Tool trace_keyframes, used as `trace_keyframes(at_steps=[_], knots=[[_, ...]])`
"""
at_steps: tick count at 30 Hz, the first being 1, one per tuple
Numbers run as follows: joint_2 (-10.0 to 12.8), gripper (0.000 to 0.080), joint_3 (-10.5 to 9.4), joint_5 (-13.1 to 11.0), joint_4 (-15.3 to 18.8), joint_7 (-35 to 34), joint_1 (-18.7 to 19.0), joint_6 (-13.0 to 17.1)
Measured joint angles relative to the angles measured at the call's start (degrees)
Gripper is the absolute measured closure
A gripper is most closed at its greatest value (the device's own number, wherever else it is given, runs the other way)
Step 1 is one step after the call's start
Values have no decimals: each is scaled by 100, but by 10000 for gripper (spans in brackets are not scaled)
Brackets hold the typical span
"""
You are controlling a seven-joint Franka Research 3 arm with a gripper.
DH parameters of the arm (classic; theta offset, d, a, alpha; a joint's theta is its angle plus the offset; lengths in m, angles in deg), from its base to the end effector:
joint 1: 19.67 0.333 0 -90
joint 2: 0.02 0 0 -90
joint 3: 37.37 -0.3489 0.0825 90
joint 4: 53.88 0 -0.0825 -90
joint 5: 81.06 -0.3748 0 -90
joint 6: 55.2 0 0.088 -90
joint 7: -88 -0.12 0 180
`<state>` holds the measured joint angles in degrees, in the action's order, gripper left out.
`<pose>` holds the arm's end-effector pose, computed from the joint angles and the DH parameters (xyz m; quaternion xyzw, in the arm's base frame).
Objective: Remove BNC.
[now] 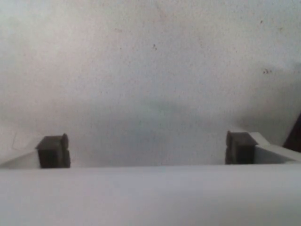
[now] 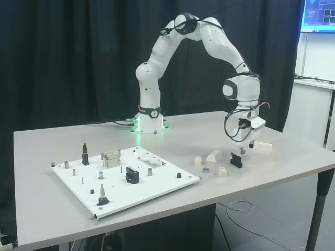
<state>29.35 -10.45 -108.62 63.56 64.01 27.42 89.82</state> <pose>0.5666 0.2175 0.2367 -0.9792 0.1985 -0.0155 0.0382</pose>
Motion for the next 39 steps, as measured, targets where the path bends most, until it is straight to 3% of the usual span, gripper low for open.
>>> trace_keyframes(at_steps=[5,6,27,39], knots=[[-22,324,0,0,0,-1,0,-5],[-28,19,1,0,0,-4,-1,-7],[-159,3,99,0,-34,-146,-10,-51],[-181,3,372,94,-138,-183,-19,-47]])
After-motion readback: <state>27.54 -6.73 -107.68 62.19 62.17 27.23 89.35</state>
